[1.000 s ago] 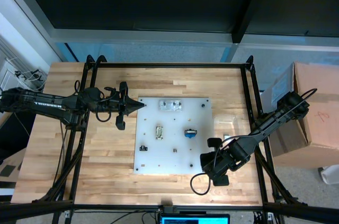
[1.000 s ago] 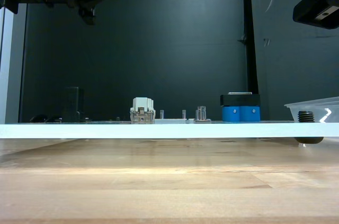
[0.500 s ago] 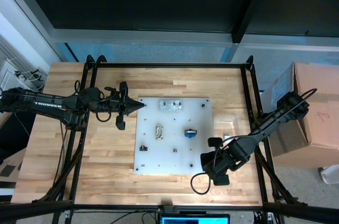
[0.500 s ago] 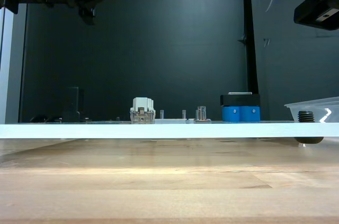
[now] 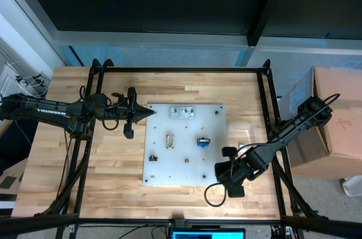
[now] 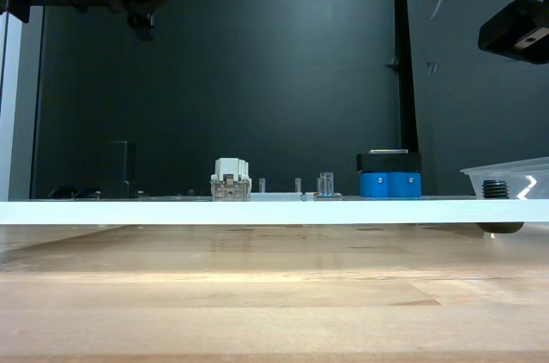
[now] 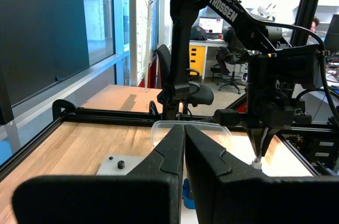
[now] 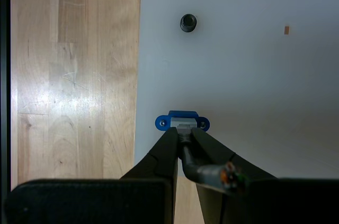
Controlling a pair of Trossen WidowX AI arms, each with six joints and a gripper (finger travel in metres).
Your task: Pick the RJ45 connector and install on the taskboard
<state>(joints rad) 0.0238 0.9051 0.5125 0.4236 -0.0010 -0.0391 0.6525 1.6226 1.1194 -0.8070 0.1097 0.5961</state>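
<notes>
The RJ45 connector, with a short cable stub behind it, is held between the fingers of my right gripper, which is shut on it. It hangs clear above the blue seat on the white taskboard, plug end pointing down. In the high view my right gripper hovers over the board's near right part, near the blue seat. My left gripper is shut and empty, raised over the board's left edge. From the left wrist view the connector shows as a small white tip under the right fingers.
A clear plastic tray lies right of the taskboard. A grey-white socket and small posts stand on the board. A black frame rims the table. A cardboard box sits beyond the right edge.
The right arm with the held connector has sunk slightly in the low view. The left arm has not moved.
</notes>
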